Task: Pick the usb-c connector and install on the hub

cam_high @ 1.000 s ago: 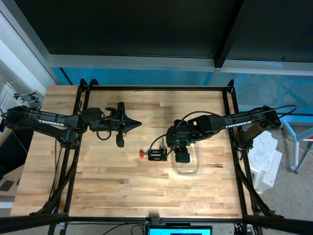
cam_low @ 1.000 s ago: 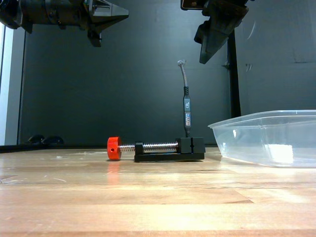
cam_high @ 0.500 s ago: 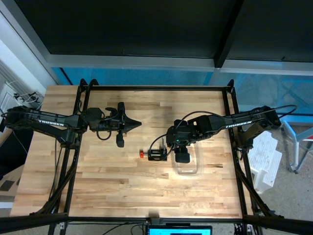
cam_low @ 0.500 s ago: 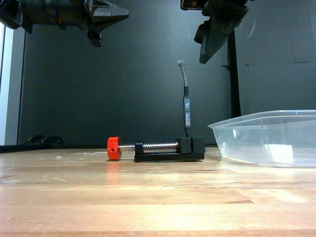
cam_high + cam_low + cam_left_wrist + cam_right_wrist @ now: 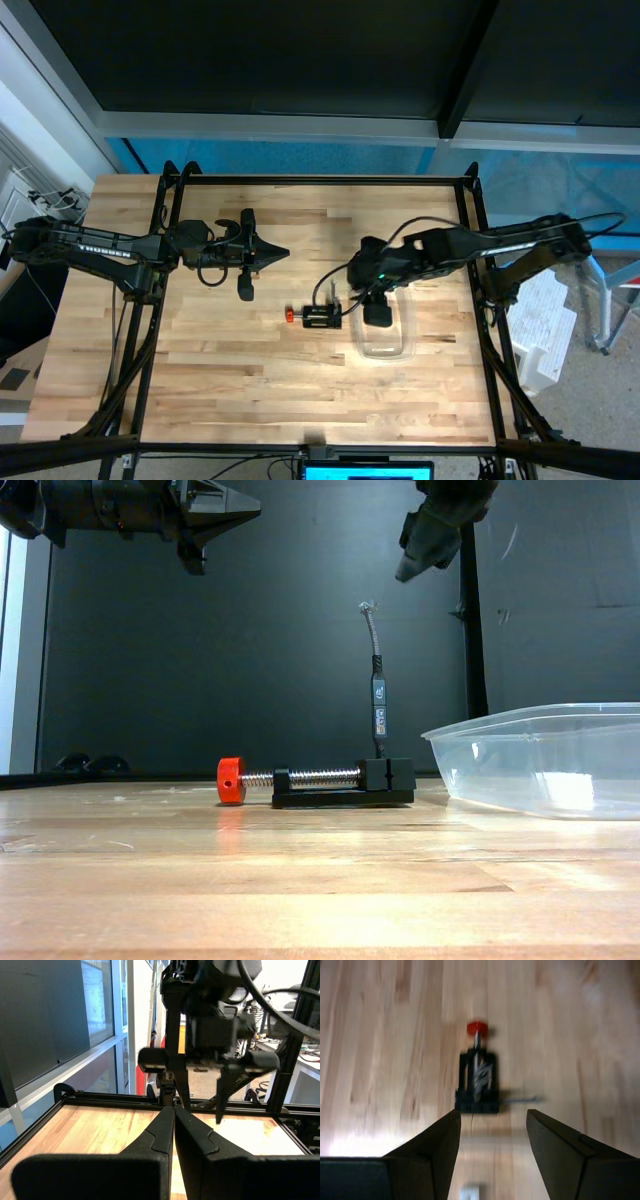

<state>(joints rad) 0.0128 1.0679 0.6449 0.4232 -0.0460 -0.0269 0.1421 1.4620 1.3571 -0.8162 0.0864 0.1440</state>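
The usb-c connector (image 5: 379, 706) stands upright at the right end of the hub (image 5: 344, 781), its lower end meeting the black block. A short braided cable stub (image 5: 371, 630) rises from its top and leans slightly left, ending in a frayed tip. The hub lies flat near the middle of the table (image 5: 250, 385). Its threaded screw runs leftward to the orange-red knob (image 5: 231, 780).

Just to the right of the hub, near it but apart from it, sits a clear plastic tray (image 5: 520, 720). Its rim reaches higher than the hub body but lower than the connector's top (so it crowds the hub's right side only low down).

The right gripper (image 5: 492, 1113) hangs well above the table, up and to the right of the cable's tip and apart from it. It points down toward the hub. Its fingers (image 5: 445, 1135) are spread wide and hold nothing, and the right wrist view shows the hub and knob on the wood just beyond the fingertips.

The left gripper (image 5: 173, 1107) is held high over the left half of the table, well apart from the hub, pointing right. Its fingers are pressed together with nothing between them. A black frame (image 5: 320, 181) runs round the table's edges.
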